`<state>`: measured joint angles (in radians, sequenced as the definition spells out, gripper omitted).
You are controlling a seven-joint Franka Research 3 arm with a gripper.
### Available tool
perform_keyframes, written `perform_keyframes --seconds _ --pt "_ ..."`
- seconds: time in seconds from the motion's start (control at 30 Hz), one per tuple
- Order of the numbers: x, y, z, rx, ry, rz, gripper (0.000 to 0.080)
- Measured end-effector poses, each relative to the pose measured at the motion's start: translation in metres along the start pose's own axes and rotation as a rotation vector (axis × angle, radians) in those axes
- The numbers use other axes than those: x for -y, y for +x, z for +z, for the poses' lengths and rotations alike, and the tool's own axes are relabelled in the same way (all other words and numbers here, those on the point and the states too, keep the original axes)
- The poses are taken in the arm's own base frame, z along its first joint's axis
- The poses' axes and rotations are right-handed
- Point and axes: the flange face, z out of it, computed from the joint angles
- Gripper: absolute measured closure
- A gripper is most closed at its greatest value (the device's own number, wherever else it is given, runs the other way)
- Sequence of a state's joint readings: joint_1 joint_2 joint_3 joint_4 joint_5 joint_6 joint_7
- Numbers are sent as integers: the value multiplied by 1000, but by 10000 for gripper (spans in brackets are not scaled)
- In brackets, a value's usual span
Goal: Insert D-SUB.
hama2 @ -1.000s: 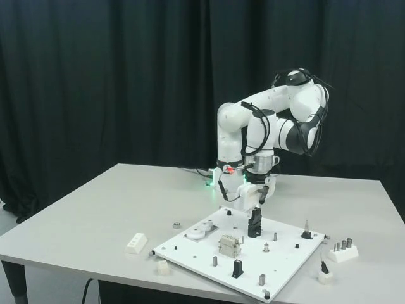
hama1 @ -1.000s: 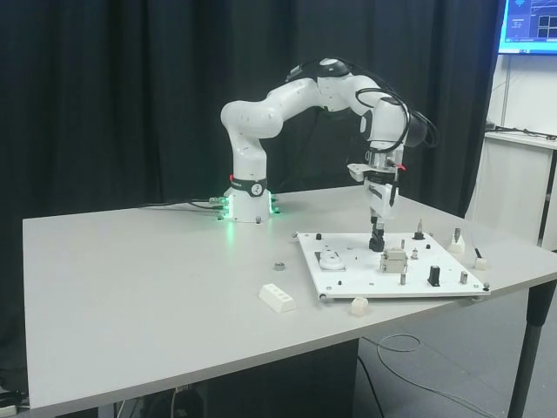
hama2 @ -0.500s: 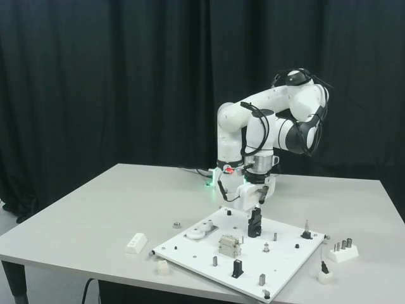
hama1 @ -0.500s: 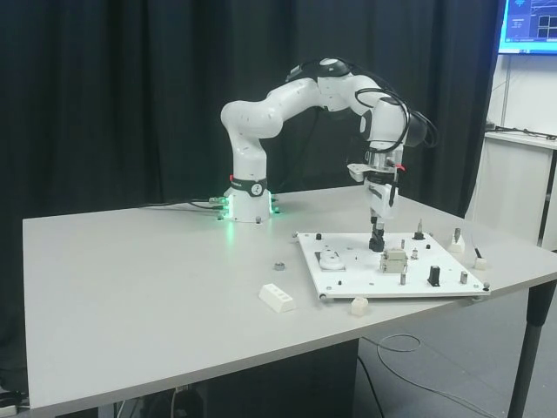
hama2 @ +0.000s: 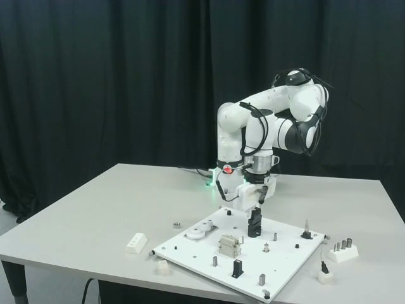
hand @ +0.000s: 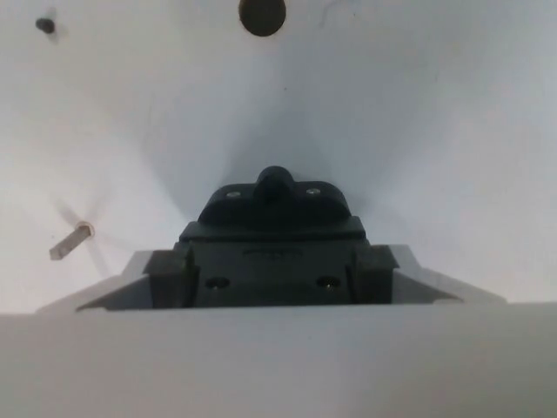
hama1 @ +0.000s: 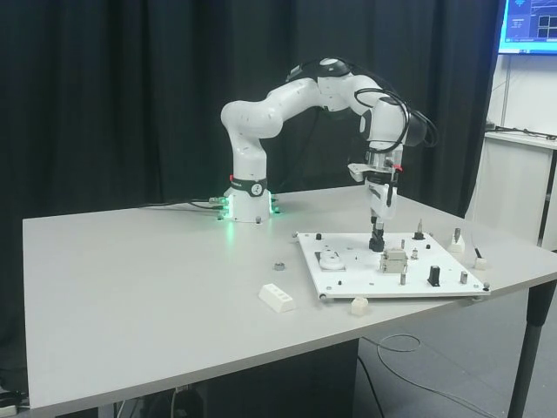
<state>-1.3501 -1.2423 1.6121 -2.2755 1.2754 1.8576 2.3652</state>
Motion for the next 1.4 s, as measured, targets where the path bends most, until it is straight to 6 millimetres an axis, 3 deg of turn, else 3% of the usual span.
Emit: perform_keyframes --seconds 1.23,1.27,1.4 --pt "3 0 1 -2 2 -39 416" --pt "3 -1 1 -1 3 -40 77" --pt "4 -1 1 4 8 -39 77"
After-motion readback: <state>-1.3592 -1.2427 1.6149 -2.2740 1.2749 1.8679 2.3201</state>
